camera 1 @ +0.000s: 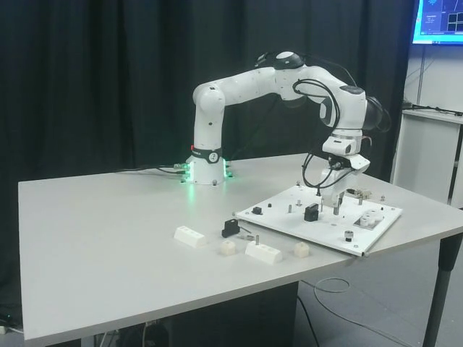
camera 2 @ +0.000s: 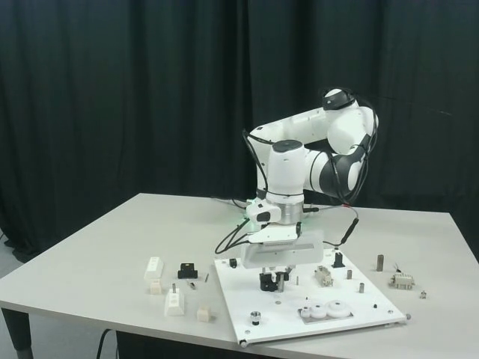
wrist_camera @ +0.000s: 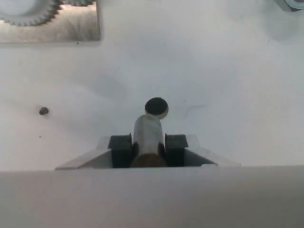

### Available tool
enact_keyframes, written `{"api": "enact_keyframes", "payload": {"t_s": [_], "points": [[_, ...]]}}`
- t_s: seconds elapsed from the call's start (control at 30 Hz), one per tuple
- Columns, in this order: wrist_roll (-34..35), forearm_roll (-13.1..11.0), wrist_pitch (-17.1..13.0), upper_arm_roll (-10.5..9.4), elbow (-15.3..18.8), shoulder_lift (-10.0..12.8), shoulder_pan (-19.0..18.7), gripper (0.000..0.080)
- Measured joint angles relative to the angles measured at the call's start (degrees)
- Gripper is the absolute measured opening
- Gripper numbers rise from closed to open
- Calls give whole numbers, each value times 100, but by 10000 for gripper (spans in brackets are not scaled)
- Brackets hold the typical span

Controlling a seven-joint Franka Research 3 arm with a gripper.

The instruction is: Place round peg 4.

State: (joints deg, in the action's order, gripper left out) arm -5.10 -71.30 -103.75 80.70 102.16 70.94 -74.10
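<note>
Now the gripper is pinching the round peg just above the board's hole, insertion pending.

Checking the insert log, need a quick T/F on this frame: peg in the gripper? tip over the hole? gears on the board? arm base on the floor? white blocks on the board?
1. The gripper is shut on the round peg. True.
2. In the wrist view the peg's lower end sits right at the dark round hole in the white board. True; how deep it is seated cannot be told.
3. White gears lie on the board. True.
4. The arm's base stands on the floor. False; the base is bolted on the grey table.
5. The white blocks lie on the board. False; the white blocks lie on the table beside it.
</note>
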Motion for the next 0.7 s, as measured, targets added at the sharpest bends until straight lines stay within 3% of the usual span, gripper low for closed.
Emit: {"api": "enact_keyframes", "payload": {"t_s": [0.7], "points": [[0,5,-38,-2,63,1,3,145]]}}
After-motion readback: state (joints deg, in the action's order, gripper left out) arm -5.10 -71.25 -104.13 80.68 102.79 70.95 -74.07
